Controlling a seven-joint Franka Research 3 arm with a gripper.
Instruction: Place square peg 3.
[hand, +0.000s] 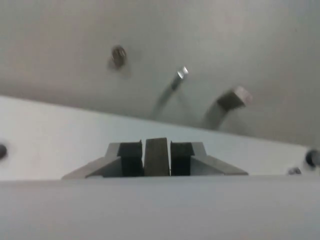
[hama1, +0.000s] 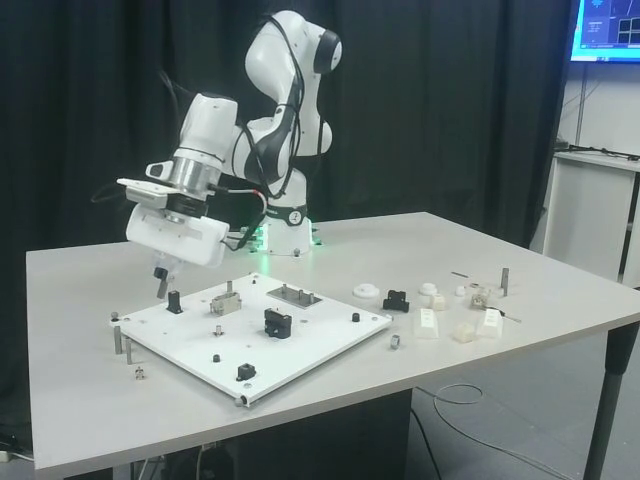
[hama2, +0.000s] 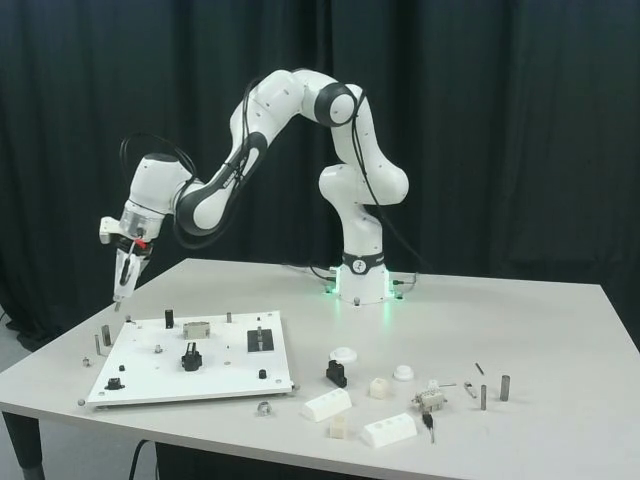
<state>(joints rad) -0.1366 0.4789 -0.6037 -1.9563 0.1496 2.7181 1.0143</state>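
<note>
Between the two black fingertips of the gripper (hand: 157, 159) sits the square peg (hand: 157, 155), a grey bar clamped upright with its lower end hanging free. By the room views the peg (hama1: 161, 285) hangs just above the far left corner of the white board (hama1: 300, 345), not touching it, near a short black post (hama1: 174, 300) that stands on the board. Past the board's edge, on the grey table (hama1: 80, 330), two upright pegs show in the wrist view: a slim round pin (hand: 175, 82) and a thicker square post (hand: 230, 102). A small round fastener (hand: 118, 56) lies on the table beyond them. Further out, loose white and black parts lie well apart from the board on the table's other side.

The carrying step seems done and the placing step is in hand. I judge the next move calls for lining the peg's square section up with its seat, which I cannot make out, then lowering it straight, keeping it upright so the corners do not catch, and only then letting go.
</note>
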